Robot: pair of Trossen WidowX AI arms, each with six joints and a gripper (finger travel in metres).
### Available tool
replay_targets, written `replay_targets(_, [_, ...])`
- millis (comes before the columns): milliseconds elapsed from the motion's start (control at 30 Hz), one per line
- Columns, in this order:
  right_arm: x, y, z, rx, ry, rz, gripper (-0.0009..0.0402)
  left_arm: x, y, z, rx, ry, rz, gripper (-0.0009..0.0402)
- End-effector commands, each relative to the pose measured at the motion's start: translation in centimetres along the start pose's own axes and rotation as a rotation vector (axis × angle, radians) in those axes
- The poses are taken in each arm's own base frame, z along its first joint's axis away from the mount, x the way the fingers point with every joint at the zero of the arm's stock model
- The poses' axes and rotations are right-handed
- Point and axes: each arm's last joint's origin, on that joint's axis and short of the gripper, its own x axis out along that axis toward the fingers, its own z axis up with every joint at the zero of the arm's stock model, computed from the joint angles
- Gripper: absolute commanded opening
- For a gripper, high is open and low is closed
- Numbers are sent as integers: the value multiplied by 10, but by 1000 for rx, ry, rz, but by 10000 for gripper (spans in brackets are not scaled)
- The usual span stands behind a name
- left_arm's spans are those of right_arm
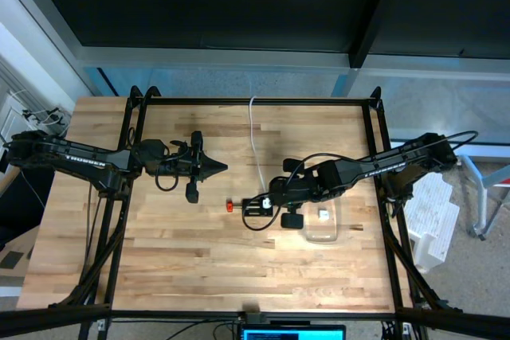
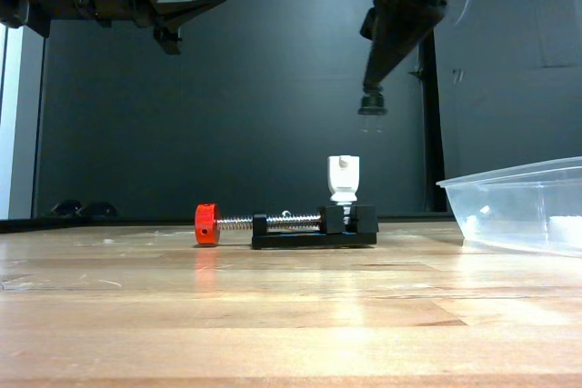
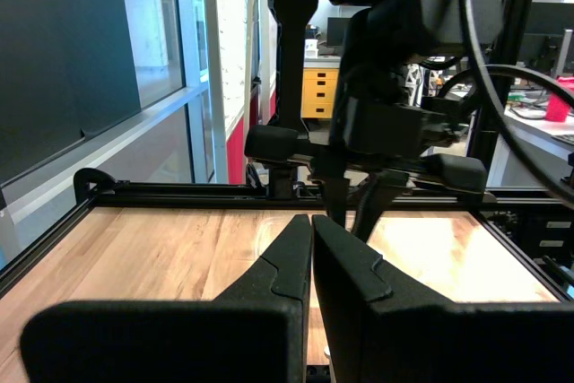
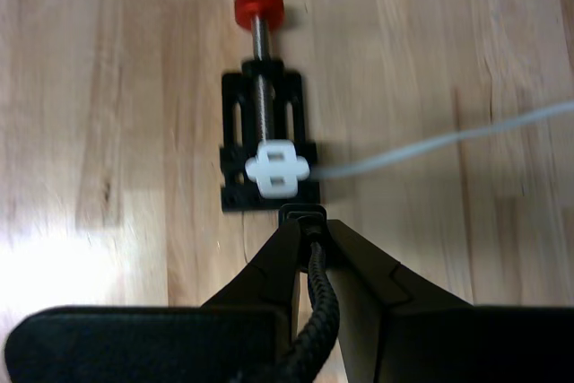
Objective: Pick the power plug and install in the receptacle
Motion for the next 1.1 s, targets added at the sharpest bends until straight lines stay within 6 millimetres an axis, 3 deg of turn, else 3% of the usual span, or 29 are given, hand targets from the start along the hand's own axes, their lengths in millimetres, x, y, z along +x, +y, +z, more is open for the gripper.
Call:
replay_targets(33, [7,2,3,-9,-5,40,0,0,0,0,0,0,0,0])
replay_targets(1100, [23,-1,11,-38,-17,31,0,0,0,0,0,0,0,0])
